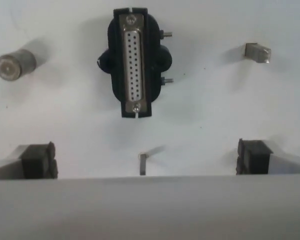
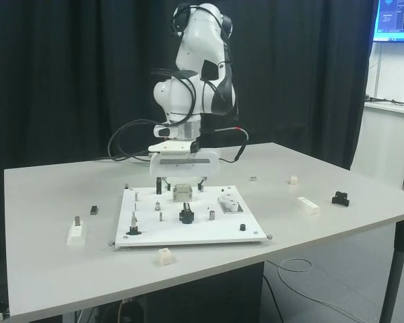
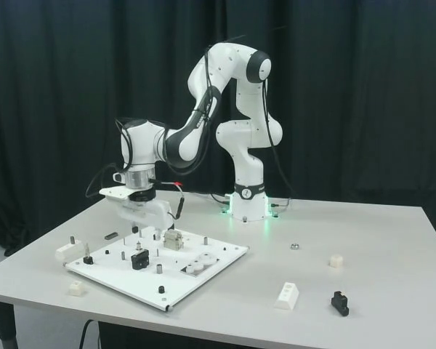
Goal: Pick bolt 4.
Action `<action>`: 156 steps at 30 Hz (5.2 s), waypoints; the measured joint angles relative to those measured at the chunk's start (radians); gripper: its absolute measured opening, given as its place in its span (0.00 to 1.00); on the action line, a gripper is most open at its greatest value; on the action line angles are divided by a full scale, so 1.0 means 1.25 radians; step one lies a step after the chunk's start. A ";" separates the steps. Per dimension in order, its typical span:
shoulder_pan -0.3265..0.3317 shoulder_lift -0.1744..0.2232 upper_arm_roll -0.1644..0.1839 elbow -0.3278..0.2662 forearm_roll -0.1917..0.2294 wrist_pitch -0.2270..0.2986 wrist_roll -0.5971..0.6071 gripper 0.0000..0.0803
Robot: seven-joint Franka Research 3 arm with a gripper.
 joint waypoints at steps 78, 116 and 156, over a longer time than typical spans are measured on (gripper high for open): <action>0.343 -0.240 0.334 -0.092 -0.216 -0.266 0.399 1.00; 0.343 -0.241 0.476 -0.318 -0.230 -0.099 0.402 1.00; 0.308 -0.170 0.522 -0.318 -0.190 -0.054 0.400 1.00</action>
